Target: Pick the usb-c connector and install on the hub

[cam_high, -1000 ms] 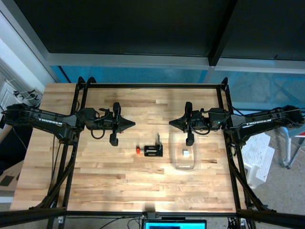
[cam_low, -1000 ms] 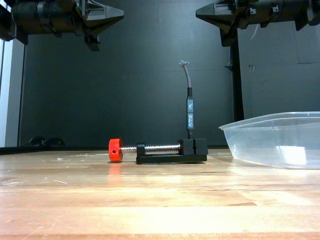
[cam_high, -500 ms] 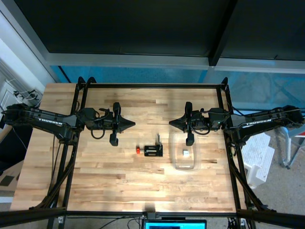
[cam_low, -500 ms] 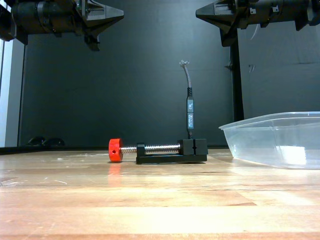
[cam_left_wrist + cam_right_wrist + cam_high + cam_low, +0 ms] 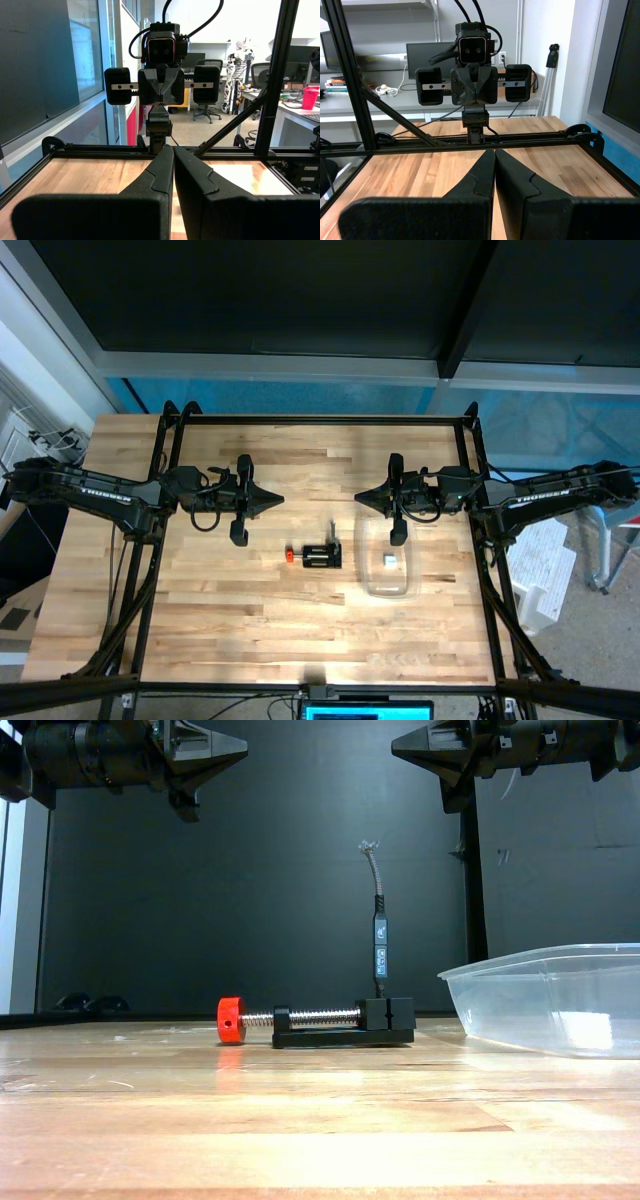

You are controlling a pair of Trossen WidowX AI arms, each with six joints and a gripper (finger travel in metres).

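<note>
**Connector (image 5: 381,932) upright on the vise, both grippers empty**

The table (image 5: 250,610) carries 2 arms, one reaching in from each side and held high above the wood. The left gripper (image 5: 278,500) hangs level over the table's left half, well apart from the vise. In its wrist view its fingers (image 5: 162,170) are pressed together with nothing between them. The right gripper (image 5: 359,498) hangs level just beyond the tray's far end, its fingers (image 5: 484,172) likewise pressed together on nothing. The clear tray (image 5: 560,1005) sits right of the vise with a white block (image 5: 388,560) inside. The black vise (image 5: 345,1025), red knob (image 5: 231,1020) pointing left, lies on the bare wood between the arms. The connector stands straight up from the vise's right end with nothing holding it. Its grey cable (image 5: 375,870) rises from its top, ending in a frayed tip.
</note>
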